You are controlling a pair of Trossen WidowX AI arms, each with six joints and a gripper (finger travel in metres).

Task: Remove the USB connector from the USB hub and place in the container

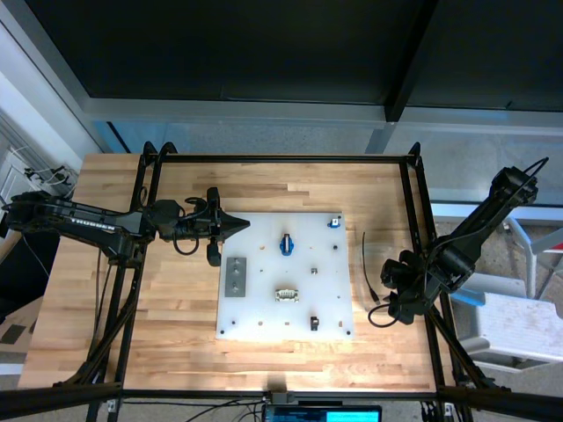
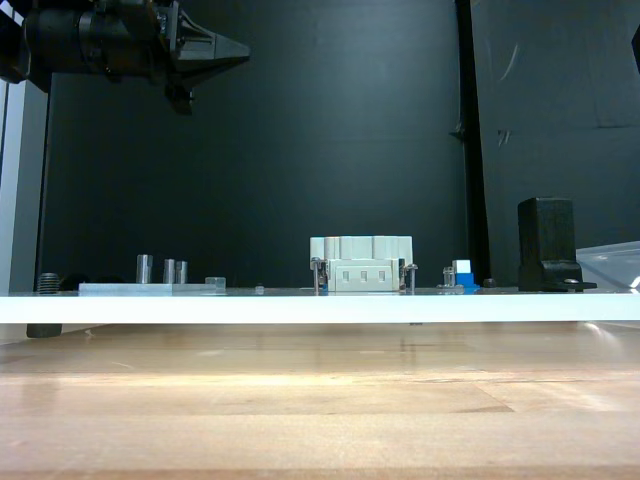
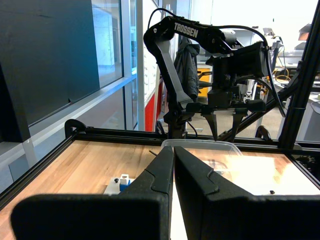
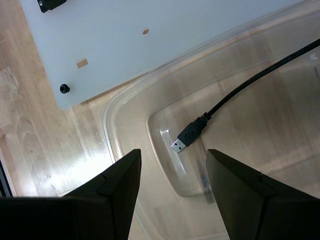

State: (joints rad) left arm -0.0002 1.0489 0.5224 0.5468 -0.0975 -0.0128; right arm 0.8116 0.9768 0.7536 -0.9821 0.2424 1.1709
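The USB connector [image 4: 190,131], a thin black cable with a small dark plug, lies loose on the floor of the clear container [image 4: 116,102]. In the high view its cable [image 1: 364,255] shows just right of the white board. My right gripper [image 4: 172,152] hovers open over the plug, one finger on each side, touching nothing. The USB hub [image 1: 314,322], a tiny black block, stands at the board's near right with nothing plugged in; it also shows in the low view as the USB hub [image 2: 547,245]. My left gripper [image 1: 236,224] is shut and empty, held high over the board's left edge.
The white board [image 1: 264,303] carries a grey metal plate [image 1: 235,274], a blue knob [image 1: 287,244], a silver-beige multi-pin socket [image 1: 285,294] and a small blue part [image 1: 334,222]. A black frame [image 1: 417,202] borders the table just right of the container.
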